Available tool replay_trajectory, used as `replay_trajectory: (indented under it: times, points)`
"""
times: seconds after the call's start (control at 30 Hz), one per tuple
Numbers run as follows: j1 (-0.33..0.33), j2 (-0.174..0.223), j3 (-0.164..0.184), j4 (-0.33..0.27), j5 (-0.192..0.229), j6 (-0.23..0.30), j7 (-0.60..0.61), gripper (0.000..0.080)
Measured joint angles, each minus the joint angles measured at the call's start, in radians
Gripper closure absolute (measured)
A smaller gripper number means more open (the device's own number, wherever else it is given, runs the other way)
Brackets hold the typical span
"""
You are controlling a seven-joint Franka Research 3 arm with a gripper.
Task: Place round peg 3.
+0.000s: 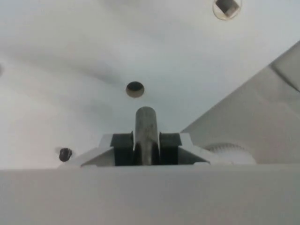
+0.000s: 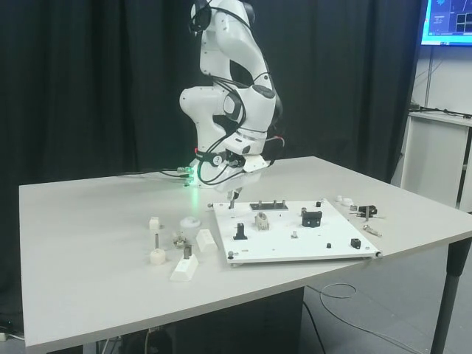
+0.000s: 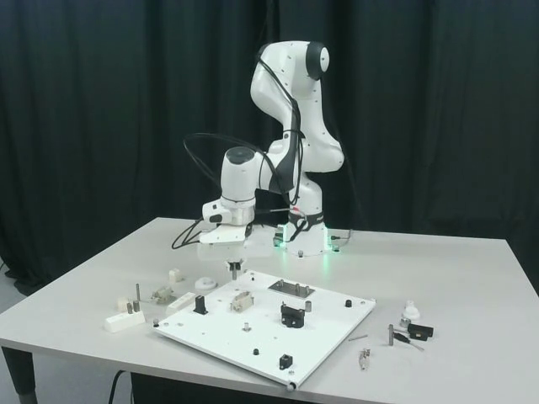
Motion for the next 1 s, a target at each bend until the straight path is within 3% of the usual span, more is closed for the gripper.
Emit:
replay_trajectory:
  times: [1.0]
  points:
    - [-0.002, -0.006, -0.006, 0.000, 0.000, 0.008, -0.021, 0.0689]
